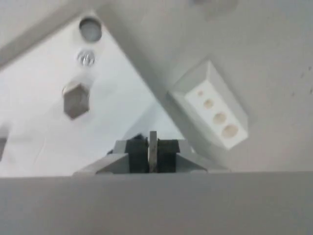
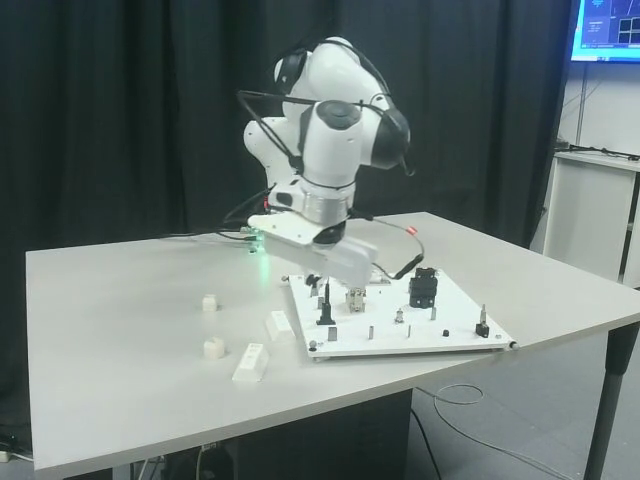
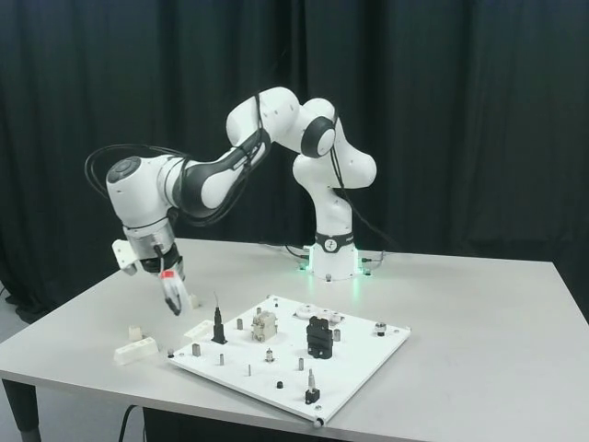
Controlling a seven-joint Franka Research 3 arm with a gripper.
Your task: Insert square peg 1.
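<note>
My gripper point(image 1: 152, 155) is shut on a thin grey square peg point(image 1: 152, 146), which stands upright between the black pads. In the second room view the gripper point(image 3: 174, 306) hangs a little above the table, just off the white board's point(image 3: 354, 364) left corner. The wrist view shows that corner of the board point(image 1: 39, 117) with a grey hexagonal peg point(image 1: 76, 99) and a round hole point(image 1: 90, 29). A white holder block point(image 1: 215, 110) with several round holes lies on the table beside the board. In the first room view the hand point(image 2: 330, 255) hovers over the board's point(image 2: 450, 325) rear left part.
Small white blocks point(image 2: 209, 301) point(image 2: 213, 347) and long white holders point(image 2: 251, 362) point(image 2: 279, 324) lie on the grey table point(image 2: 120, 300) left of the board. The board carries a black tall post point(image 3: 218, 327), a black block point(image 3: 318, 337) and several small pegs.
</note>
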